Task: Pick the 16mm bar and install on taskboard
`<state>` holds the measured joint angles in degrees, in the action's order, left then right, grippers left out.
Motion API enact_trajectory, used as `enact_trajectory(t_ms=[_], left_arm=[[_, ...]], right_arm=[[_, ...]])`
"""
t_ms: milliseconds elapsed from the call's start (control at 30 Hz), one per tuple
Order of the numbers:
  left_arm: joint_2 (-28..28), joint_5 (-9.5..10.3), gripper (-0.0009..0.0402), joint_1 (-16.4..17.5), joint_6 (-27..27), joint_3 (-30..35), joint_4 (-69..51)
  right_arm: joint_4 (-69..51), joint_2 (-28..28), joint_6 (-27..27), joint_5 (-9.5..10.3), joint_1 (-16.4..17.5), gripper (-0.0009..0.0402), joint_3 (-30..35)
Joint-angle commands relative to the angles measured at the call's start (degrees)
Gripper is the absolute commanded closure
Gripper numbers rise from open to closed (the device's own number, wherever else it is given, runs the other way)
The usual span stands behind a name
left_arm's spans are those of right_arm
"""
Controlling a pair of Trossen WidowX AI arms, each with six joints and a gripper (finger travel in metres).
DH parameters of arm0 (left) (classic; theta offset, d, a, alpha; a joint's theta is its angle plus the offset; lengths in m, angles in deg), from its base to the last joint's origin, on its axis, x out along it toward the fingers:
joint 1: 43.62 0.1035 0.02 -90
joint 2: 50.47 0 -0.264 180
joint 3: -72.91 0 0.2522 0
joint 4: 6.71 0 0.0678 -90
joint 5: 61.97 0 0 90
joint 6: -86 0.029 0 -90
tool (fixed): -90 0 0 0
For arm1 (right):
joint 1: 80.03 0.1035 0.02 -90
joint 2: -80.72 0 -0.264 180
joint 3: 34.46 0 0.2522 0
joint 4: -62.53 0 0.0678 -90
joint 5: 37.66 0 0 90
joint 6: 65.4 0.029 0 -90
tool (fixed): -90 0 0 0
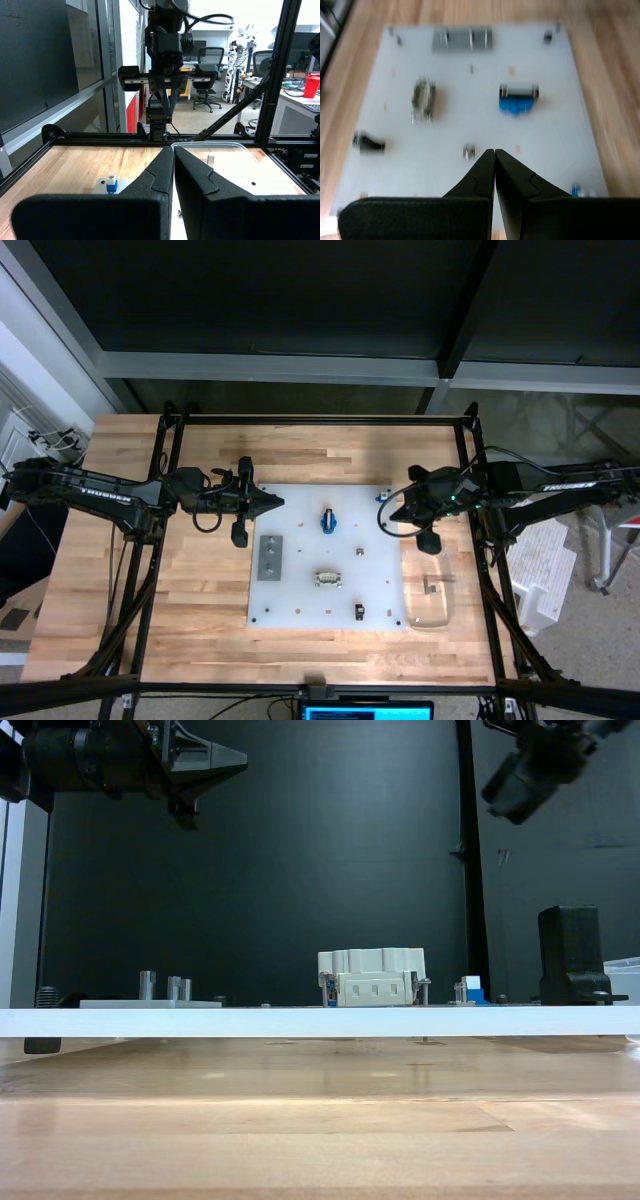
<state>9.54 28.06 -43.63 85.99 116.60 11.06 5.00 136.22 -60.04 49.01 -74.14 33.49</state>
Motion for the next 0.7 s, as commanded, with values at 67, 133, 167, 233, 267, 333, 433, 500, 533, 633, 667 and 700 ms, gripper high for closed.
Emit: enact_trajectory(t_ms=[67,133,167,233,267,333,433,500,533,633,667,700], left_arm=[[0.0,0.0,0.0393,0.0,0.0,0.0,0.0],[0.0,0.0,0.0393,0.0,0.0,0.0,0.0],[0.0,0.0,0.0393,0.0,0.0,0.0,0.0],[0.0,0.0,0.0393,0.0,0.0,0.0,0.0],[0.0,0.0,0.0393,0.0,0.0,0.0,0.0],[0.0,0.0,0.0393,0.0,0.0,0.0,0.0],[0.0,0.0,0.0393,0.0,0.0,0.0,0.0],[0.0,0.0,0.0393,0.0,0.0,0.0,0.0],[0.0,0.0,0.0393,0.0,0.0,0.0,0.0],[0.0,0.0,0.0393,0.0,0.0,0.0,0.0],[0.0,0.0,0.0393,0.0,0.0,0.0,0.0],[0.0,0.0,0.0393,0.0,0.0,0.0,0.0]], right_arm=[[-6.5,0.2,2.9,-1.64,3.3,0.0393,0.8],[-8.9,0.2,4.7,-1.7,4.9,0.0393,0.8],[-10.0,0.4,5.6,-1.77,5.8,0.0393,0.8],[-12.3,0.5,7.8,-2.27,7.7,0.0393,0.8],[-13.4,0.6,8.9,-3.15,8.7,0.0393,0.8],[-15.2,0.8,10.5,-3.17,11.0,0.0393,0.8],[-16.3,1.2,12.9,-3.19,14.5,0.0393,0.8],[-16.4,1.8,14.5,-3.39,17.0,0.0393,0.8],[-16.5,2.2,15.4,-3.78,18.2,0.0393,0.8],[-17.3,3.4,18.2,-4.68,22.2,0.0393,0.8],[-17.7,4.0,19.3,-4.68,23.6,0.0393,0.8],[-18.2,4.5,20.5,-4.74,24.9,0.0393,0.8]])
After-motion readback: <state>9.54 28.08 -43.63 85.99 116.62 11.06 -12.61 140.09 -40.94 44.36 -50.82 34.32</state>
